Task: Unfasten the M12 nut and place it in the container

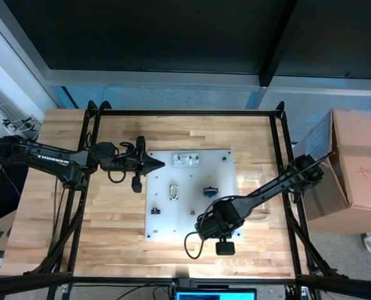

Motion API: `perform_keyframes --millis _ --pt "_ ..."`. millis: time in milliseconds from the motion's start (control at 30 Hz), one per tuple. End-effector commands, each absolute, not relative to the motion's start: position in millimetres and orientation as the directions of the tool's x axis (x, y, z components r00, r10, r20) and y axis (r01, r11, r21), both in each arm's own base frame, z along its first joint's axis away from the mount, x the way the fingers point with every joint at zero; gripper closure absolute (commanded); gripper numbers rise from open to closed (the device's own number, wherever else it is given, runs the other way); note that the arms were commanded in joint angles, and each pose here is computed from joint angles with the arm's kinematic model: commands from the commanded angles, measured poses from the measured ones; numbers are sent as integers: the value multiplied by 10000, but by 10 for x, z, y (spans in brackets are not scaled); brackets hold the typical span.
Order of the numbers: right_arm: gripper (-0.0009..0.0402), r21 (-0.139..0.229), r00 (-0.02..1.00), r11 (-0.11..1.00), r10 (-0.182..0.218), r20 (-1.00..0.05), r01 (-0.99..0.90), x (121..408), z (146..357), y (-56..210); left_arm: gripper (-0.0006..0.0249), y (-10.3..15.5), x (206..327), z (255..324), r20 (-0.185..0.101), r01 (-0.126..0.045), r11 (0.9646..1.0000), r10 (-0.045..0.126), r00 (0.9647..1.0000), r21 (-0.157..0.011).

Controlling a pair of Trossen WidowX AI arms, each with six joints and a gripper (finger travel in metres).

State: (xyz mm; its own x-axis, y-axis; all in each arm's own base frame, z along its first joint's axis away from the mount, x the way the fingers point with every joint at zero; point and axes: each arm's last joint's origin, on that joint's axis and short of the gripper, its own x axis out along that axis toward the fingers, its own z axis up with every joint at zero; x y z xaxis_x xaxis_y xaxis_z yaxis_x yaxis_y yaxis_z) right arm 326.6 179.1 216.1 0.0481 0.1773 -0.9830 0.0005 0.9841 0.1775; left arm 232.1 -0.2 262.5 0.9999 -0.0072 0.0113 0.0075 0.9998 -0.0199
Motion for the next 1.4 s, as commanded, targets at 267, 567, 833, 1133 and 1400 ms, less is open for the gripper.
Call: perform_keyframes --millis 267,567,833,1133,1400 --pt "394 1562 788 9873 1535 -9850 299 3339 1919 1856 243 -2 2322 2625 109 75 9998 -72 9999 -196" --pt "394 1632 902 9862 1601 -9830 284 3329 1828 1849 243 -3 2322 2624 97 78 9998 -76 9999 -196" --pt "394 1339 1094 9905 1298 -9855 316 3325 1792 1833 243 -3 2322 2624 101 78 9998 -76 9999 -196" --pt "393 1042 961 9939 1002 -9903 368 3300 1805 1808 243 -3 2322 2624 101 78 9998 -76 9999 -196" --pt "393 796 1005 9968 782 -9919 99 3295 1811 1795 243 -3 2322 2624 97 78 9998 -76 9999 -196"
